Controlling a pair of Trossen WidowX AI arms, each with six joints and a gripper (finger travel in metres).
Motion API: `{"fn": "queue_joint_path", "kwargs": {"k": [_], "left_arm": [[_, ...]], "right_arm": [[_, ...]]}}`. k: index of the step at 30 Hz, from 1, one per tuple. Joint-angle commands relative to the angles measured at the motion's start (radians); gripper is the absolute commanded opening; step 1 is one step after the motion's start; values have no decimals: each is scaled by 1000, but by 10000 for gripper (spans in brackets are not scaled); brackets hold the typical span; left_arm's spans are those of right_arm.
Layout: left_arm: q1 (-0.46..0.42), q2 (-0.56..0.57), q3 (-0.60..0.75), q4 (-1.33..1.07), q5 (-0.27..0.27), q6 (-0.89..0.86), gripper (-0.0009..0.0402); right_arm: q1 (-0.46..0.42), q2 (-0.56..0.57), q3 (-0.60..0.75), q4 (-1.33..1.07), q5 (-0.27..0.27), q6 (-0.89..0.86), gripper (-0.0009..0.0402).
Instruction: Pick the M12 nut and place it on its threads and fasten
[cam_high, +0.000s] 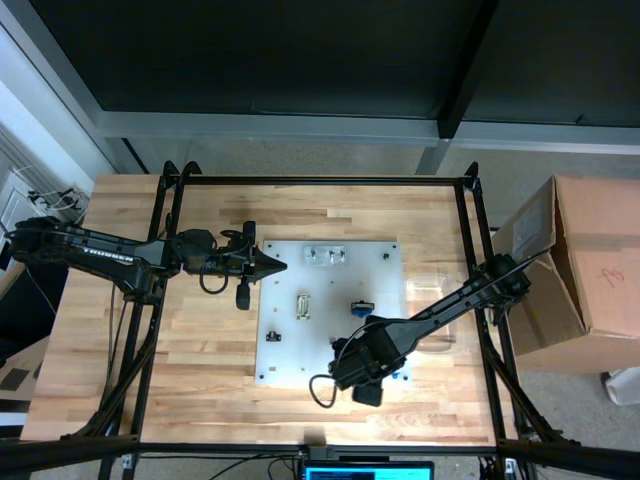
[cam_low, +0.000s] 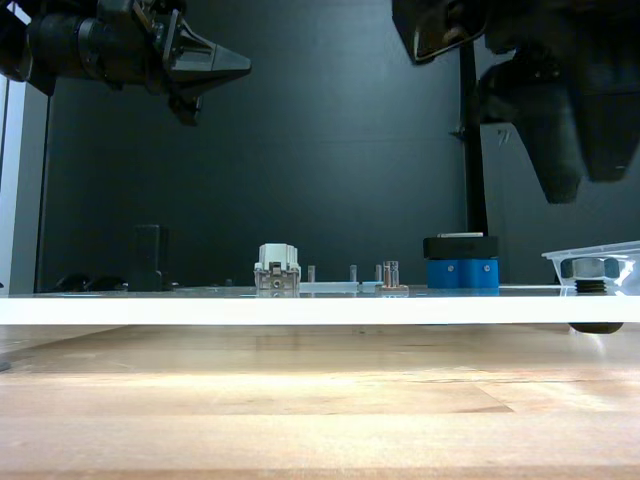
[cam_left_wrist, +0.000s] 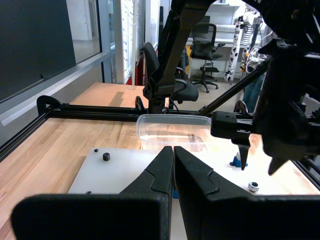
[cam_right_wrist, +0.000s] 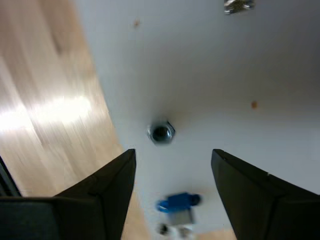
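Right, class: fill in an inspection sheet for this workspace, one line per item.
Surface: white board on wooden table.
Job's things: M12 nut unheld on top of its stud, ribs showing beneath.
Clutter: blue block, white connector, clear tray.
Grippers: left gripper shut, raised over the board's far left; right gripper open, above the nut.
Cables: black loop by the right wrist.
Surroundings: cardboard box at right.

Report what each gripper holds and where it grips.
Nothing is held. Left gripper, shut and empty, hovers over the board's left edge; right gripper, open, hangs above the M12 nut on its stud.
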Motion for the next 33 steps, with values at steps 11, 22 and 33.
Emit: {"fn": "queue_joint_path", "kwargs": {"k": [11,22,33], "left_arm": [[0,0,0,0,0,0,0],[0,0,0,0,0,0,0],[0,0,0,0,0,0,0]], "right_arm": [[-4,-3,-65,44,11,-166,17],[-4,-3,-127,119,18,-166,0],[-4,-3,-138,141,-11,-167,0]]}}
